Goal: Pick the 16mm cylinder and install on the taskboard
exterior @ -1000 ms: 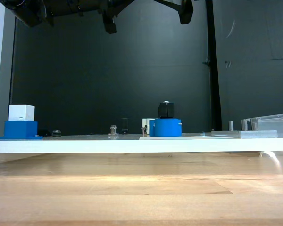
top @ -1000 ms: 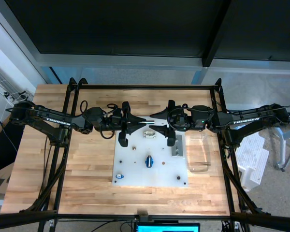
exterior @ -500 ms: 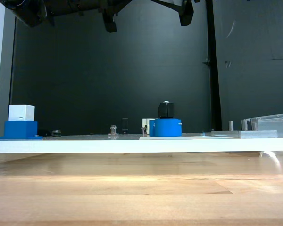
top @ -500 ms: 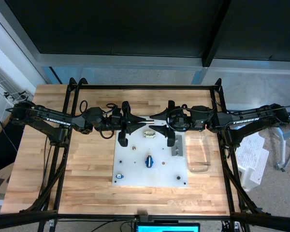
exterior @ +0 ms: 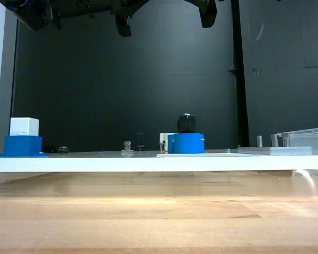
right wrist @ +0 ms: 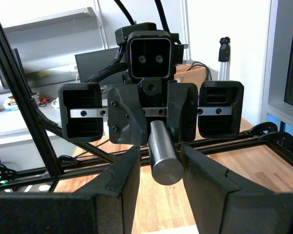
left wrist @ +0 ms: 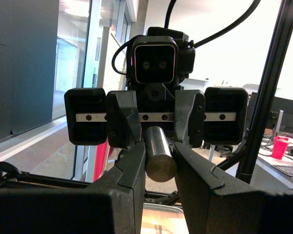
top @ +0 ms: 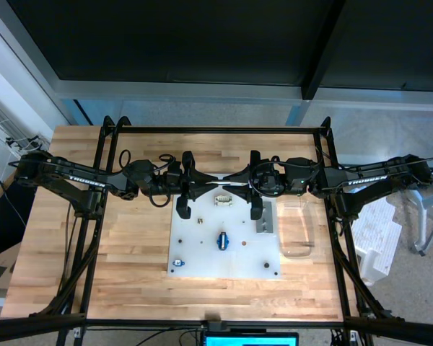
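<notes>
On my high feed the wooden table (top: 130,288) fills most of the view. The white board (top: 202,252) lies flat on it, a little toward 6 o'clock from the table's middle. A clear tray (top: 297,254) sits just beside the board at its 3 o'clock. The left arm (top: 72,176) reaches in from 9 o'clock and the right arm (top: 368,176) from 3 o'clock. They meet nose to nose above the board's 12 o'clock edge, and the low feed shows them well above its surface. The left gripper (top: 211,182) has its fingers closed on the cylinder; on its own camera both fingers press against the metal's sides. The right gripper (top: 232,178) faces it with fingers parted around the cylinder's other end, one finger against the metal and a thin gap showing at the other. On the board I see the grey block (top: 265,220) by the 3 o'clock edge, the beige socket (top: 223,198) at 12 o'clock and the blue connector (top: 222,241) near the centre. The cylinder (left wrist: 160,156), silvery and round, lies along the line between the two grippers, in the air and off the board.
</notes>
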Action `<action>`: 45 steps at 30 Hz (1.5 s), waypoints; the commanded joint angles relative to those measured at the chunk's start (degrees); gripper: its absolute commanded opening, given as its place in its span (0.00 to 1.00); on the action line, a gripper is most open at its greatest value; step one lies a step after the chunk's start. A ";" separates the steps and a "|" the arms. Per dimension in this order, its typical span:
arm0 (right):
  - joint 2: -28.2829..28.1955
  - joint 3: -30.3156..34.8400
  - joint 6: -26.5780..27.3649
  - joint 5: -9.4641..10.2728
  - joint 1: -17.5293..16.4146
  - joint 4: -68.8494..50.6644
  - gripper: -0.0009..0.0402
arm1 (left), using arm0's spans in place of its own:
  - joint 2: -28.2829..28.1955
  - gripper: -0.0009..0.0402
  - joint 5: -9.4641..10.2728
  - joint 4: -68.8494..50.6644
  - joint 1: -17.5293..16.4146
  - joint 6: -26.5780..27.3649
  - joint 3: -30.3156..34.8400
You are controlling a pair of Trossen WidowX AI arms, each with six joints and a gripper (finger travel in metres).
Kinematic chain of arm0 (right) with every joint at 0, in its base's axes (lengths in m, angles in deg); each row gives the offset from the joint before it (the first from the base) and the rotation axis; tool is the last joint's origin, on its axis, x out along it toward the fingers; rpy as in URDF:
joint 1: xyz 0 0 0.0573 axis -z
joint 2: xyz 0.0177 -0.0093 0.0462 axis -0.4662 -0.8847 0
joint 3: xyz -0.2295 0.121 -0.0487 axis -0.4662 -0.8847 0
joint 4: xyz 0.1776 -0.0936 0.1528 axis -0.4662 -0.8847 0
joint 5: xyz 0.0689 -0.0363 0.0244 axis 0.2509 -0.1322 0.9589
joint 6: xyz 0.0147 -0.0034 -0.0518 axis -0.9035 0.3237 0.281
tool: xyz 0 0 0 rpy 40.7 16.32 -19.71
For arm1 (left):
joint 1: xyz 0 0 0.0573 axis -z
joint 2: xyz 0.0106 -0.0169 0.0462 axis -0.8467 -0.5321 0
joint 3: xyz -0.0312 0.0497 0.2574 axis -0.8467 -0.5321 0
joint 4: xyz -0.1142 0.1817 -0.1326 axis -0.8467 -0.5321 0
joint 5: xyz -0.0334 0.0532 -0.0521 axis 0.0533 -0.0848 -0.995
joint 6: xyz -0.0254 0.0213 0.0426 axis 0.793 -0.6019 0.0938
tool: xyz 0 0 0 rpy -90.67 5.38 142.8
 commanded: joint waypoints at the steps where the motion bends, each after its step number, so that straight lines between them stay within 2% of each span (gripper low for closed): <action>1: -0.04 0.02 0.00 -0.02 0.00 -0.02 0.25 | 0.00 0.11 -0.02 0.02 0.00 -0.02 0.00; 13: -0.04 0.02 0.63 -0.02 0.00 -0.24 0.06 | 0.00 0.12 0.00 -0.33 0.00 -0.04 0.00; 16: -0.02 0.02 0.68 -0.04 0.00 -0.37 0.04 | 0.00 0.20 0.02 -1.25 0.00 -0.07 0.00; 22: 0.72 0.02 0.92 -0.07 0.00 -1.95 0.03 | 0.00 0.43 0.02 -1.77 0.00 0.24 -0.02; 26: 2.29 0.02 1.01 -0.28 0.00 -4.63 0.03 | 0.42 0.49 0.20 -4.63 0.00 0.24 -0.07; 29: 3.58 0.02 1.09 -1.40 0.00 -8.20 0.03 | 1.18 0.48 -0.07 -6.01 0.00 0.50 -0.55; 33: 4.83 0.02 0.59 -1.53 0.00 -14.69 0.03 | 2.73 0.43 -0.44 -6.29 0.00 0.96 -1.60; 37: 4.90 0.04 -0.39 -0.85 -0.17 -22.40 0.03 | 4.20 0.37 -0.44 -9.29 -0.02 0.90 -1.75; 40: 4.55 0.04 -2.16 0.52 -0.76 -28.61 0.03 | 4.61 0.33 -0.46 -11.78 0.02 0.92 -1.75; 45: 4.02 0.04 -2.99 0.61 -3.50 -37.05 0.03 | 4.61 0.28 -0.46 -13.66 0.00 1.33 -1.75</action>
